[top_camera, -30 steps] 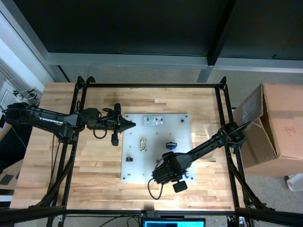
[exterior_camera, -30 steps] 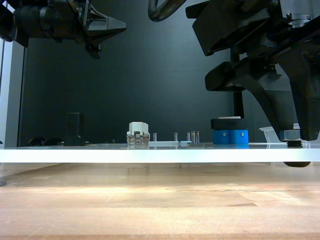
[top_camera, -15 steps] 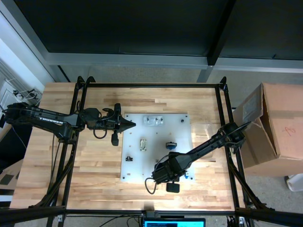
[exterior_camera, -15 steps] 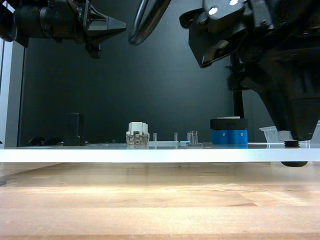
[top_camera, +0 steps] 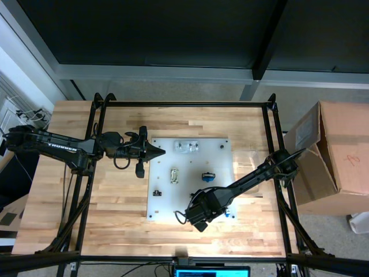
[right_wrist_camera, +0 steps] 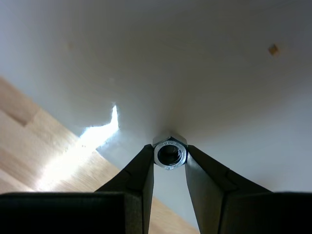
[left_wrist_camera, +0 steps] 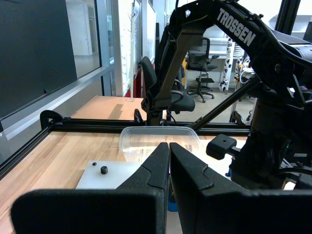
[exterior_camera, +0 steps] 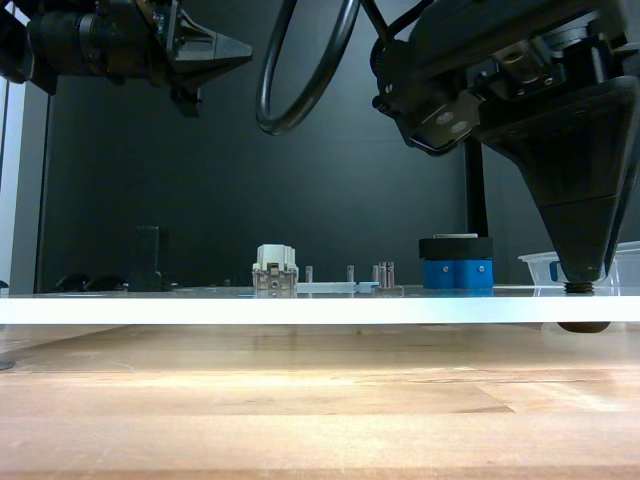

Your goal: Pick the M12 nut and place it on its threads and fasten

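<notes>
So the pick is done: the right gripper (exterior_camera: 582, 276) clamps the nut (right_wrist_camera: 170, 154) down at the stud (exterior_camera: 580, 289); whether it has caught I cannot tell, fastening remains. Left gripper (left_wrist_camera: 169, 146), closed and empty, hovers at the board's (top_camera: 164, 202) far left

High view: right gripper (top_camera: 202, 212) covers the stud and nut; neither shows. Right wrist view: nut (right_wrist_camera: 170, 154) is pinched in that gripper and hides whatever lies beneath; on its stud or not, cannot tell. Low view: left gripper (exterior_camera: 240, 47), its arm cut off at the frame edge.
</notes>
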Controlling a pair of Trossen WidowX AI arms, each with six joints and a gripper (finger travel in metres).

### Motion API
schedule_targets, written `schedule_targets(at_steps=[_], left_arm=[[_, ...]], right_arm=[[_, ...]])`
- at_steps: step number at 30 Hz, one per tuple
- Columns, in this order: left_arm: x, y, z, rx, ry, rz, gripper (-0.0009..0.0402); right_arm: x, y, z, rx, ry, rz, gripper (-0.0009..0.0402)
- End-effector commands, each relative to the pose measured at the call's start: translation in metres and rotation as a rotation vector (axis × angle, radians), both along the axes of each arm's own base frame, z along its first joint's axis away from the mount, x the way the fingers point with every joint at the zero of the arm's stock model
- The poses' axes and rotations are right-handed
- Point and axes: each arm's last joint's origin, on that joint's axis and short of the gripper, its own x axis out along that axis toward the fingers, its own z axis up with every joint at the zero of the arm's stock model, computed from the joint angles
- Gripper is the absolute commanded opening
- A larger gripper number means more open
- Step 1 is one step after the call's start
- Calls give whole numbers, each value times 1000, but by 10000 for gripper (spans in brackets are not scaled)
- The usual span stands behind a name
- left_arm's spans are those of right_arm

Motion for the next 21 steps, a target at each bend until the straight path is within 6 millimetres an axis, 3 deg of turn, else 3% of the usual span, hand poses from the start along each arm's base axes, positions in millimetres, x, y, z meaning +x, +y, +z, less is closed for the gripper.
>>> schedule_targets(at_steps=[1, 21], left_arm=[[0, 0, 0, 0, 0, 0, 0], [0, 0, 0, 0, 0, 0, 0]], right_arm=[[-1, 0, 0, -5, 4, -9, 10], [-2, 4, 2, 8, -11, -1, 168]])
